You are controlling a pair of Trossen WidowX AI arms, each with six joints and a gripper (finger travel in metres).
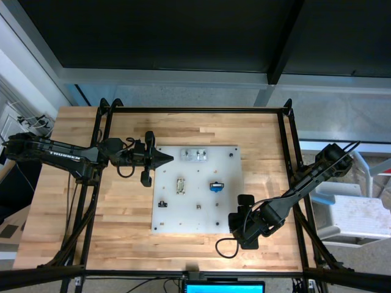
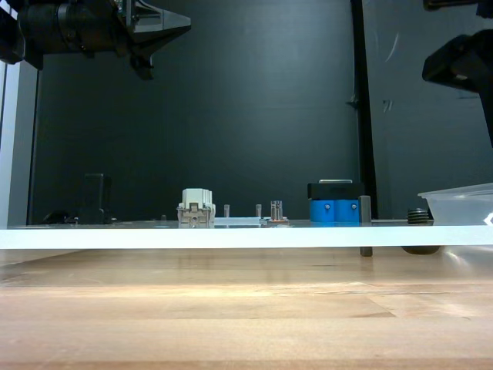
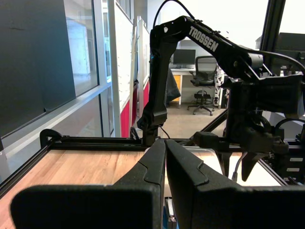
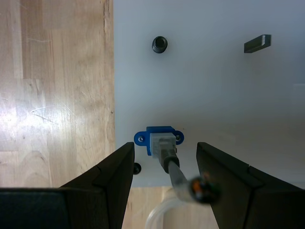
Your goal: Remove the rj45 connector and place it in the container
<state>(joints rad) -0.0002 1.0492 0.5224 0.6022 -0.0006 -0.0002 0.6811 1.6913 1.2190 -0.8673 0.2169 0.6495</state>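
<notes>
Wood table [image 1: 122, 213]; rj45 connector [image 4: 161, 139] @ board [image 1: 183, 217] edge, axis twd right gripper [image 4: 164, 148], fingers apart; left gripper [image 1: 168, 159] above board, clenched.

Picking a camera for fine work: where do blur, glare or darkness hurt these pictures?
Right wrist view: open right gripper hovers above the tiny blue rj45 connector, sharp, though its cable end blurs; wooden tabletop glares. Left wrist view: shut left gripper, raised over the white square board's left edge, is silhouetted against a bright room. Low view: black backdrop.
</notes>
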